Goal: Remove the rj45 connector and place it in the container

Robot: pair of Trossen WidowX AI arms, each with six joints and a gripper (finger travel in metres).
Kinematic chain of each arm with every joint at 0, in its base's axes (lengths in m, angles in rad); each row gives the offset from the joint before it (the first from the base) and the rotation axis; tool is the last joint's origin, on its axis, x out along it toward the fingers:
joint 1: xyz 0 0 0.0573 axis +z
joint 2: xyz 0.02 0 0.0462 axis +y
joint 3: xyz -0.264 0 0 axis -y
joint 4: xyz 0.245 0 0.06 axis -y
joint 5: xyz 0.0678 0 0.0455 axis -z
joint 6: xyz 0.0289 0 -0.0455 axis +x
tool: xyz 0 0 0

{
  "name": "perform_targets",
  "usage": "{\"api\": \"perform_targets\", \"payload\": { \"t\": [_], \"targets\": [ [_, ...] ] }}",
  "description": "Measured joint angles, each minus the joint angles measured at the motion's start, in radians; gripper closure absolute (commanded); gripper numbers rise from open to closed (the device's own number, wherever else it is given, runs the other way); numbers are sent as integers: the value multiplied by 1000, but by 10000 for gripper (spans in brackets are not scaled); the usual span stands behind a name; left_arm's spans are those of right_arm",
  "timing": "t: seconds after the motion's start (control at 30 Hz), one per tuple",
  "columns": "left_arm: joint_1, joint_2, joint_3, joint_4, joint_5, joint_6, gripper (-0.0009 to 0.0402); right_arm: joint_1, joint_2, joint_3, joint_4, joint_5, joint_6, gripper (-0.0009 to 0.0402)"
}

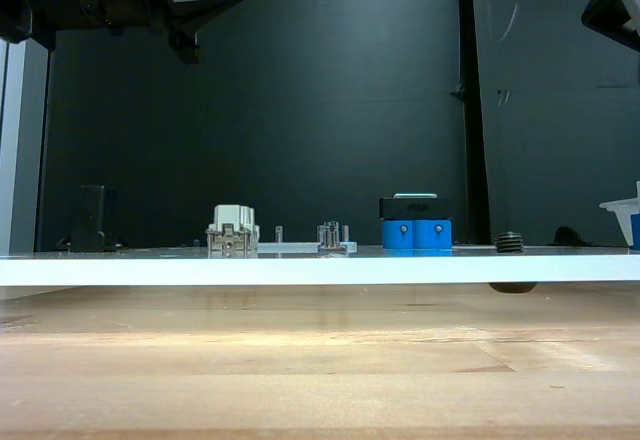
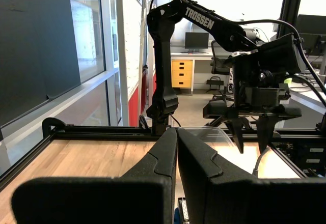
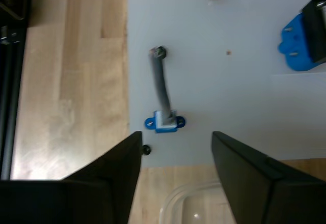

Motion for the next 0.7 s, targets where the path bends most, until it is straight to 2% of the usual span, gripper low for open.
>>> {"api": "perform_targets", "payload": {
  "t": [0.13, 0.37, 0.7],
  "targets": [
    [0, 0, 0, 0, 0, 0, 393, -2, 16, -1, 9, 13, -1, 144],
    [0, 0, 0, 0, 0, 0, 393, -12, 24, -54, 118, 18, -23, 152],
    [0, 0, 0, 0, 0, 0, 393, -29, 24, -101, 169, 21, -26, 153]
  ]
}}
